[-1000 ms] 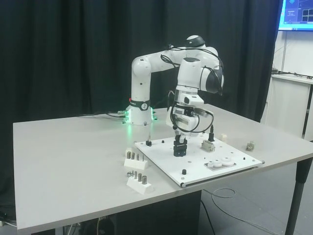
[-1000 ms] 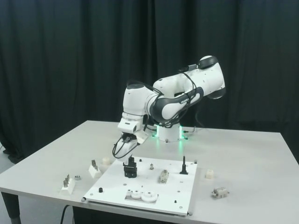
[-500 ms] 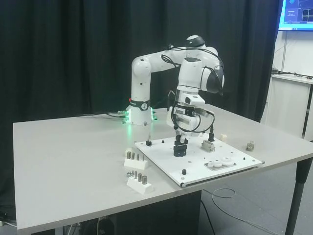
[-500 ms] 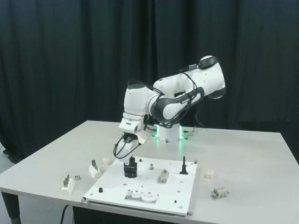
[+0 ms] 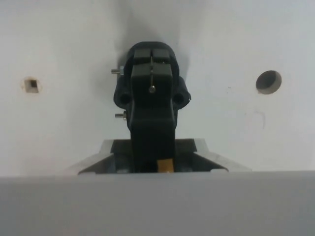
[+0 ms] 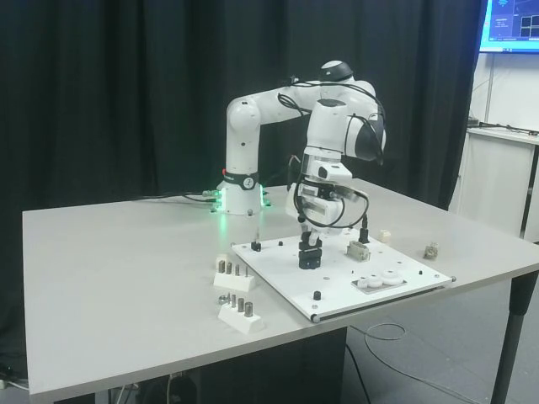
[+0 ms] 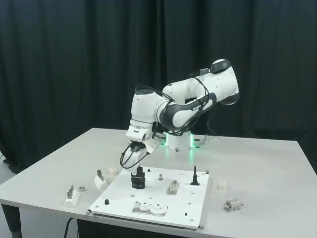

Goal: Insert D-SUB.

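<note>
Two small white blocks carrying grey pegs stood at the lower left of the first room view, just off the edge of the white board. The board lay flat on the grey surface, and near its middle the tool pointed straight down. Its two black fingers were nearly together, pinched on a black connector part that sat on the board; in the wrist view the fingertips met over the top of that part with only a thin seam between them. Whether this black part was the D-SUB plug could not be told. To the right of the tool, a grey metal connector rested on the board, apart from the fingers. Nearer the board's right front edge sat a cluster of white gears. Further right, off the board, a small white cube and a small grey metal piece lay on the surface.
</note>
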